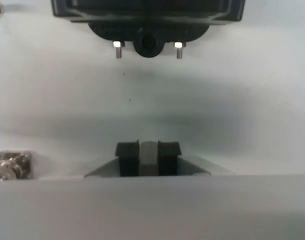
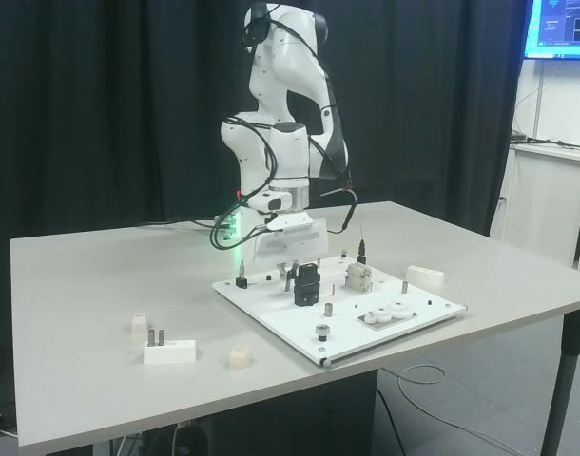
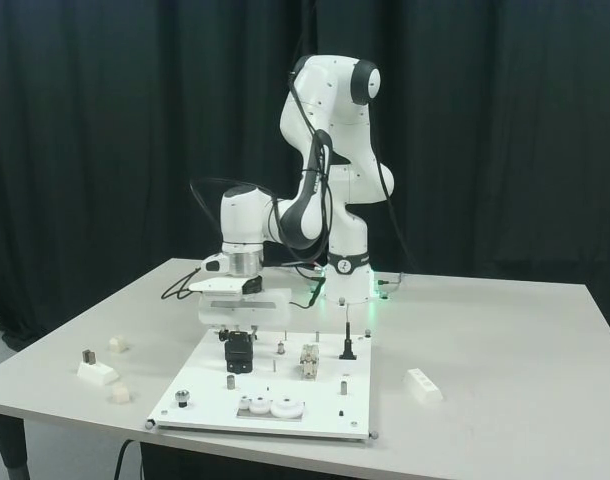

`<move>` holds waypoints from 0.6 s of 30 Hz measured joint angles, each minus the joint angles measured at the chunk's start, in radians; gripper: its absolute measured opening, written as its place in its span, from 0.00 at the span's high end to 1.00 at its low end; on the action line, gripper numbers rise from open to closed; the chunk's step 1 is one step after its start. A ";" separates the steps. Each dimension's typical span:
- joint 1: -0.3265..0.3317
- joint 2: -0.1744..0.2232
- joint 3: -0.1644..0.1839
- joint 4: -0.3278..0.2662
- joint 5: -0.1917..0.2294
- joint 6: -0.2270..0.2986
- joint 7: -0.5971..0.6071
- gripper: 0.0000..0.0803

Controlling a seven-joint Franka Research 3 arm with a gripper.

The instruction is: Insert square peg 2.

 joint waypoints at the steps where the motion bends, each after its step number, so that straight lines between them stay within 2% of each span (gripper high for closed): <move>1: 0.000 0.000 -0.001 0.000 0.000 0.000 0.000 0.91; 18: 0.000 -0.001 -0.008 -0.001 0.000 -0.007 -0.017 0.91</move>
